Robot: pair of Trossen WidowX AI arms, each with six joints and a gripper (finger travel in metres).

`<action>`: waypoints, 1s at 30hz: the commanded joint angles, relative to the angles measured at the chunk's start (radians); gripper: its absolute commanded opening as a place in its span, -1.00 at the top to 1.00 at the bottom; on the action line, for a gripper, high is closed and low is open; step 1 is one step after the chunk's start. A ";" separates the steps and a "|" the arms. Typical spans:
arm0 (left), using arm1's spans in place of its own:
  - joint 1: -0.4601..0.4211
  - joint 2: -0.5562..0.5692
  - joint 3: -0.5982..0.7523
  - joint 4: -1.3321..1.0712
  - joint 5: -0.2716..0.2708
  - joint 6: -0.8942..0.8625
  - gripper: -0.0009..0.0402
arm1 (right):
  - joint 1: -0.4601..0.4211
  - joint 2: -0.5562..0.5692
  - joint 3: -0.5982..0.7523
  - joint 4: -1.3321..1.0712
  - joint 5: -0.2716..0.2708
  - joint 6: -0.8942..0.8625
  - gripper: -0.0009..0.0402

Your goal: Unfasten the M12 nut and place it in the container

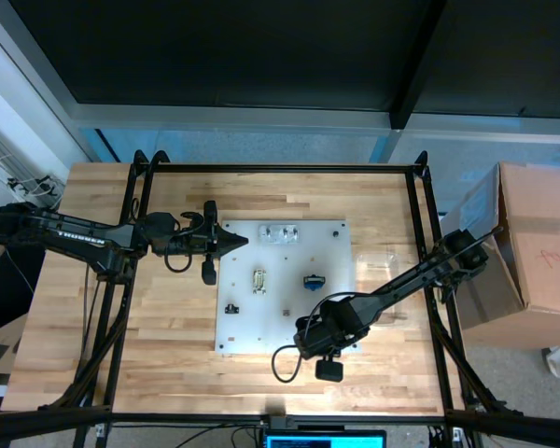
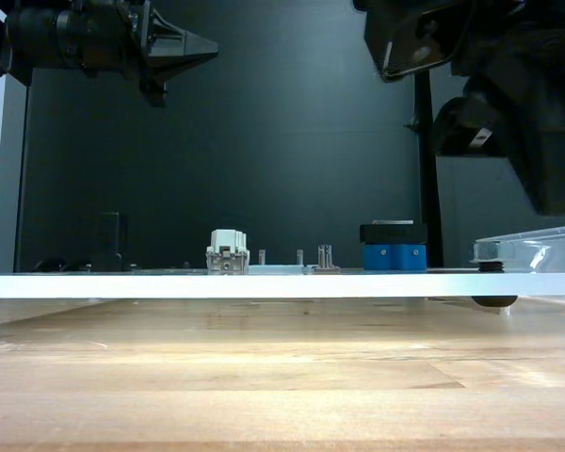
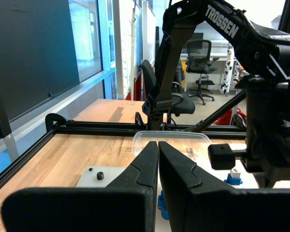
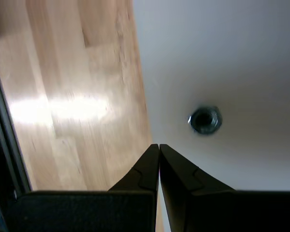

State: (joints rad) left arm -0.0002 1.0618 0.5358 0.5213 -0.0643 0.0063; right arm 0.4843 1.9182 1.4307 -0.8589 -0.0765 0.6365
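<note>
Nut (image 4: 205,120) sits on its stud (image 2: 494,266) by the board's (image 1: 261,327) right edge. My right gripper (image 4: 159,146) hangs above, pinched together and empty. My left gripper (image 1: 241,241), pinched too, hovers over the left edge.

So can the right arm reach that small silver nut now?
Probably yes: the right hand, fingers shut, hangs over the white board beside the small silver nut on its black stud, nothing between. It must open first. The left hand hovers at the board's left edge.

Even overhead light brightens the flat white plastic board (image 1: 261,327); beyond it the background is dark. Beside the board, glare whitens the pale wooden table (image 4: 58,108). On the board, the small silver nut (image 4: 205,120) looks soft, slightly blurred.
</note>
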 commanded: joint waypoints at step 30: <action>0.000 0.000 0.000 -0.001 0.000 0.000 0.96 | 0.005 -0.035 0.008 -0.205 0.438 0.081 0.96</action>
State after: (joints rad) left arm -0.0002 1.0618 0.5358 0.5217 -0.0647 0.0059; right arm 0.4870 1.8881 1.4384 -1.0580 0.3801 0.7204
